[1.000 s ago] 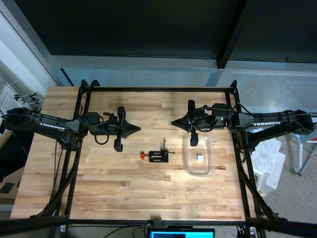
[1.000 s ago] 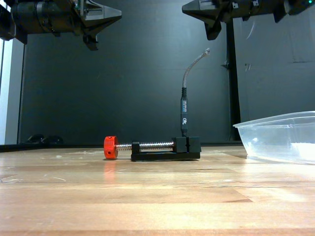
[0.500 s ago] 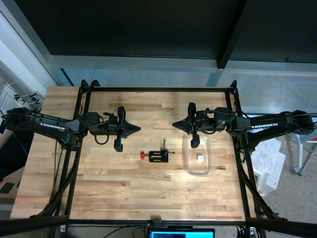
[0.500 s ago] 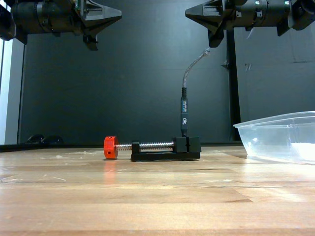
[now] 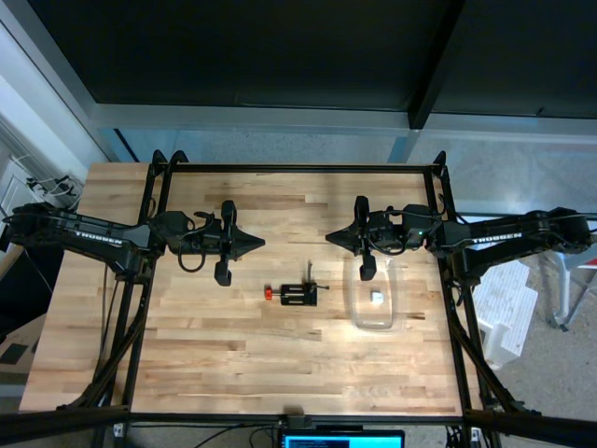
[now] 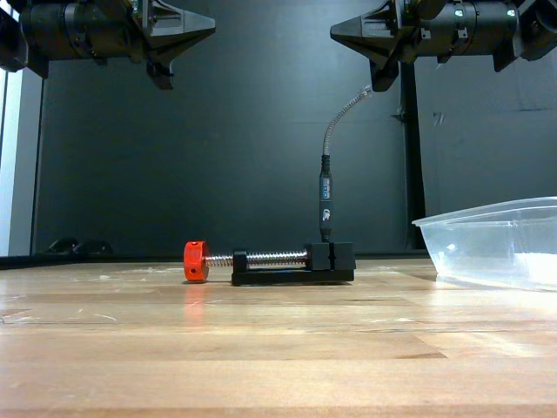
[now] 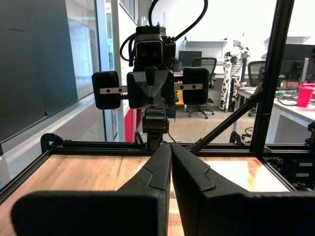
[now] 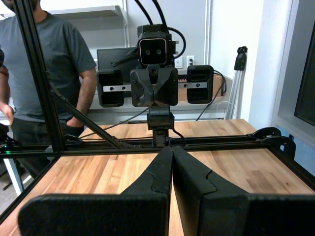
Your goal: Pick the USB-C connector and install on taskboard
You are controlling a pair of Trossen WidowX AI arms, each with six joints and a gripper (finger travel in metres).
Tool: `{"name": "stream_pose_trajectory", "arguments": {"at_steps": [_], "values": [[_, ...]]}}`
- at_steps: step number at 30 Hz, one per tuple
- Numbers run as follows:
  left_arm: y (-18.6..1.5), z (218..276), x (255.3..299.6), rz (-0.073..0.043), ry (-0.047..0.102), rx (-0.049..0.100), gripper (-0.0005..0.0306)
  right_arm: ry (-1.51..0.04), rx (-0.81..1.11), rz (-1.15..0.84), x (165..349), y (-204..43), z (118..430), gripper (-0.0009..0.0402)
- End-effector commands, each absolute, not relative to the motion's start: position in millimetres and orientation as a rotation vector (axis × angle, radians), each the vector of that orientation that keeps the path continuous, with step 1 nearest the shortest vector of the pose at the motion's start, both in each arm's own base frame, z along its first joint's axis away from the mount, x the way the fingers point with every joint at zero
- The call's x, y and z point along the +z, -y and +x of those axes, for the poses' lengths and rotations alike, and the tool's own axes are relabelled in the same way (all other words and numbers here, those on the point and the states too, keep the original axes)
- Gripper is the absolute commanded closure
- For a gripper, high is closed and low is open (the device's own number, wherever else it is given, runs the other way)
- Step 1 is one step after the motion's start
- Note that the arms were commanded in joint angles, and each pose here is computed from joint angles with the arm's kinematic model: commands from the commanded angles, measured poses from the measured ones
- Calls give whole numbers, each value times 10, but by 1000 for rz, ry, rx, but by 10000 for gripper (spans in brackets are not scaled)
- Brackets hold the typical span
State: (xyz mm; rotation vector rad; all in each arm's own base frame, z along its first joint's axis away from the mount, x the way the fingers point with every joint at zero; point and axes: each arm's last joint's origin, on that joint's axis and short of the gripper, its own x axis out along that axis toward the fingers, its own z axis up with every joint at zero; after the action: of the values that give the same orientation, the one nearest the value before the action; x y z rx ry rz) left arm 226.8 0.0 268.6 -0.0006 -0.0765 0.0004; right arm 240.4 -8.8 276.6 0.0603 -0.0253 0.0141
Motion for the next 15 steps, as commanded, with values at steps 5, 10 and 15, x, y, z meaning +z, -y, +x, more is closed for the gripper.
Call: {"name": "stream_pose_trajectory", "arguments": {"at_steps": [5, 10, 15], "values": [[-1, 2269, 2685, -1, 76, 1, 300, 22, 16, 70, 2764, 83, 2406, 393], [0, 2269, 2685, -1, 76, 0, 300, 22, 18, 70, 2765, 79, 2406, 393], [0, 2268, 2686, -1, 76, 0, 300, 21, 18, 70, 2762, 77, 2408, 393]]}}
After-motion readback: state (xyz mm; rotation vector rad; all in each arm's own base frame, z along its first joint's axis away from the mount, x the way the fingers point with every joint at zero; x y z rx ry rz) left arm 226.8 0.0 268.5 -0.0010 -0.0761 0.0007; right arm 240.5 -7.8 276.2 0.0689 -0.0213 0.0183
